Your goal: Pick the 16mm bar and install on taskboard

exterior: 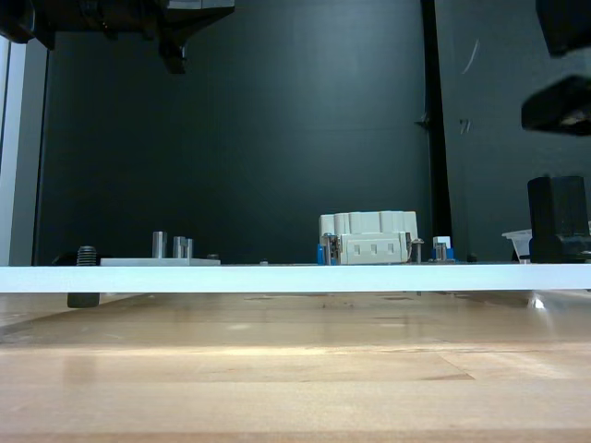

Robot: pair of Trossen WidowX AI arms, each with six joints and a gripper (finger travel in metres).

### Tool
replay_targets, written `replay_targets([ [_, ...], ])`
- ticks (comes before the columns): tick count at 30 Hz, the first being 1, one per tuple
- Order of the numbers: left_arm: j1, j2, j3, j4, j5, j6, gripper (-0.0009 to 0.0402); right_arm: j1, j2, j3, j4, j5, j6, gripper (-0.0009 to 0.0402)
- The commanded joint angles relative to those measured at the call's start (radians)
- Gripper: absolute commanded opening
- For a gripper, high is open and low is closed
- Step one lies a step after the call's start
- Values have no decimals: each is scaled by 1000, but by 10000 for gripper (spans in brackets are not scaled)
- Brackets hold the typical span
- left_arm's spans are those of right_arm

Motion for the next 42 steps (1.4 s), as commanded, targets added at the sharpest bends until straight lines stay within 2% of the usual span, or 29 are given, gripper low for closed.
replay_targets([
  [1,0,0,0,0,0,0,0,0,-17,8,8,8,1,128],
  [19,0,0,0,0,0,0,0,0,-64,80,-103,9,1,220],
  [42,0,0,0,0,0,0,0,0,-65,79,-100,10,1,224],
])
